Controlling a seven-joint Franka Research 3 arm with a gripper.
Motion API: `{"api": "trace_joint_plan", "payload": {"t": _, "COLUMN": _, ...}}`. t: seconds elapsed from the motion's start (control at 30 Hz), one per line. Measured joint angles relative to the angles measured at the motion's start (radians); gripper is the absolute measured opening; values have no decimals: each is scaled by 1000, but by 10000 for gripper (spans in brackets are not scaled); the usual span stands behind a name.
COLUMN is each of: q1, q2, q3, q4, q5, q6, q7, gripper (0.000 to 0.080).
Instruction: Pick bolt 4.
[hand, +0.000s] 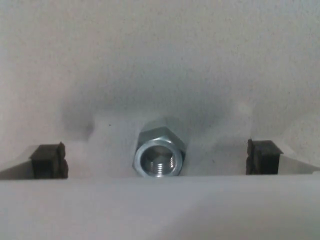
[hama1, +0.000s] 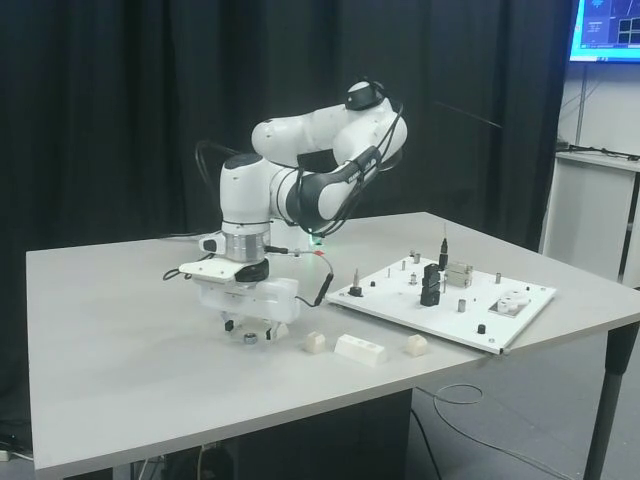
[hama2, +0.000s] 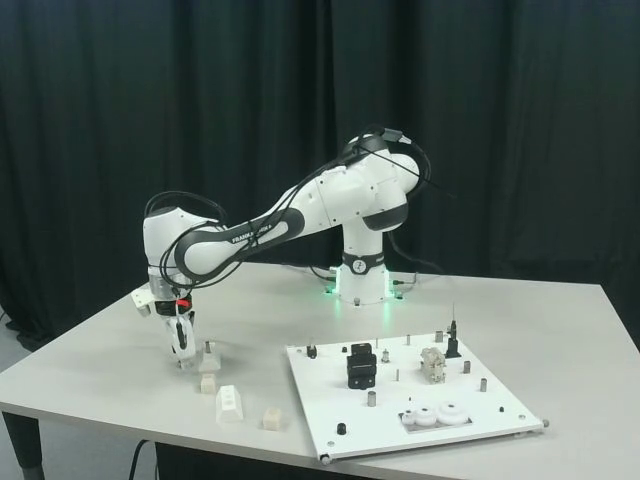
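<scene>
Low over the grey table (hama1: 120, 330), near its front edge, the white arm's gripper (hand: 155, 159) hangs with its black fingertips (hand: 49, 161) spread wide. Between them, touching neither, a shiny metal hexagonal threaded piece (hand: 159, 150) rests on the tabletop, its open bore facing the wrist camera. Just beside the gripper lie three small white blocks (hama1: 360, 348). Further along sits a flat white assembly board (hama1: 500, 335) carrying little black and metal fittings and two white gears (hama2: 436, 414).

Grey table (hama1: 120, 330) under white board (hama1: 520, 318)
</scene>
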Motion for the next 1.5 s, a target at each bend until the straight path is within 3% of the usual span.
{"api": "trace_joint_plan", "payload": {"t": 0.83, "q1": 23, "q2": -1, "q3": 33, "q4": -42, "q5": 22, "q6": 62, "q7": -1, "gripper": 800}}
{"api": "trace_joint_plan", "payload": {"t": 0.87, "q1": 24, "q2": -1, "q3": 33, "q4": -44, "q5": 24, "q6": 63, "q7": -1, "gripper": 708}}
{"api": "trace_joint_plan", "payload": {"t": 1.07, "q1": 28, "q2": -3, "q3": 33, "q4": -49, "q5": 31, "q6": 67, "q7": -3, "gripper": 708}}
{"api": "trace_joint_plan", "payload": {"t": 1.1, "q1": 28, "q2": -3, "q3": 33, "q4": -49, "q5": 32, "q6": 67, "q7": -3, "gripper": 582}}
{"api": "trace_joint_plan", "payload": {"t": 1.23, "q1": 31, "q2": -4, "q3": 32, "q4": -50, "q5": 32, "q6": 67, "q7": -3, "gripper": 582}}
{"api": "trace_joint_plan", "payload": {"t": 1.27, "q1": 31, "q2": -4, "q3": 32, "q4": -51, "q5": 32, "q6": 67, "q7": -3, "gripper": 745}}
{"api": "trace_joint_plan", "payload": {"t": 1.5, "q1": 34, "q2": -4, "q3": 32, "q4": -52, "q5": 32, "q6": 67, "q7": -3, "gripper": 745}}
